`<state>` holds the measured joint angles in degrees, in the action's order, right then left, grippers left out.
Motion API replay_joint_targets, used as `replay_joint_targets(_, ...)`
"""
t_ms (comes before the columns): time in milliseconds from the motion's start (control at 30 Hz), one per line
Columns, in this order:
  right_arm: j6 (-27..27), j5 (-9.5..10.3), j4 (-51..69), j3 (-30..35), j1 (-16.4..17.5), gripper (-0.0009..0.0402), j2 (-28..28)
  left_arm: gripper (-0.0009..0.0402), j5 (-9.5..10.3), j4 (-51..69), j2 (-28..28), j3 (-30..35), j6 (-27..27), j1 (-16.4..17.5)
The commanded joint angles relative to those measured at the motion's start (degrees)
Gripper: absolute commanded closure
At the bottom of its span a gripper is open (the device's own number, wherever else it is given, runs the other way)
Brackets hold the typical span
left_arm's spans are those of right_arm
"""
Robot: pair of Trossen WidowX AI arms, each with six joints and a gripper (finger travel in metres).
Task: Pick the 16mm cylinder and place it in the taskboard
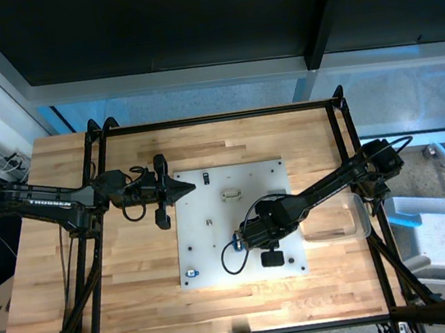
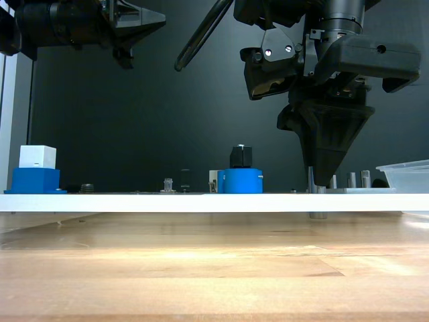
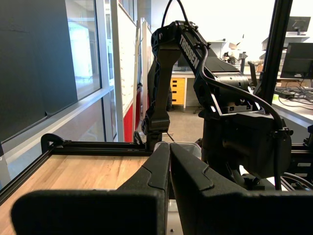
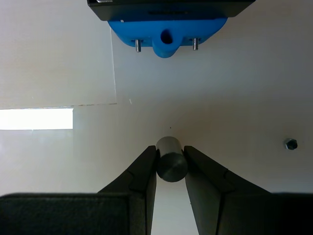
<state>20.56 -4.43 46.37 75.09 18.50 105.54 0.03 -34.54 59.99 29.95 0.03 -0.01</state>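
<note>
Wooden desk (image 1: pixel 70 262) bears a white taskboard (image 1: pixel 210 255) where right jaws clamp the dark-grey 16mm cylinder (image 4: pixel 171 160); left jaws, together, hover at its left edge.

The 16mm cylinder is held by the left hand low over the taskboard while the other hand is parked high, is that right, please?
Not quite: the right hand holds the 16mm cylinder, as the right wrist view shows. It is low over the taskboard, and the left hand, shut, is parked high.

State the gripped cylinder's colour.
Dark grey metal cylinder, best in right wrist view, held by right tool; left tool hovers aloft.
</note>
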Motion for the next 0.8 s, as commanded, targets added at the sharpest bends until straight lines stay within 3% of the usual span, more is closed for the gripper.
replay_joint_targets(33, 0.0, 0.0, -0.1, 0.0, 0.0, 0.0373, 0.0, 0.0393, -0.02, 0.0, 0.0, 0.0, 0.0, 0.0)
replay_joint_targets(433, -0.1, 0.17, -0.2, 0.0, 0.0, 0.0369, 0.0, 0.0393, -0.02, 0.0, 0.0, 0.0, 0.0, 0.0)
replay_joint_targets(800, 0.1, 0.11, 0.3, 0.4, 0.0, 0.0256, 0.0, 0.0393, -0.02, 0.0, 0.0, 0.0, 0.0, 0.0)
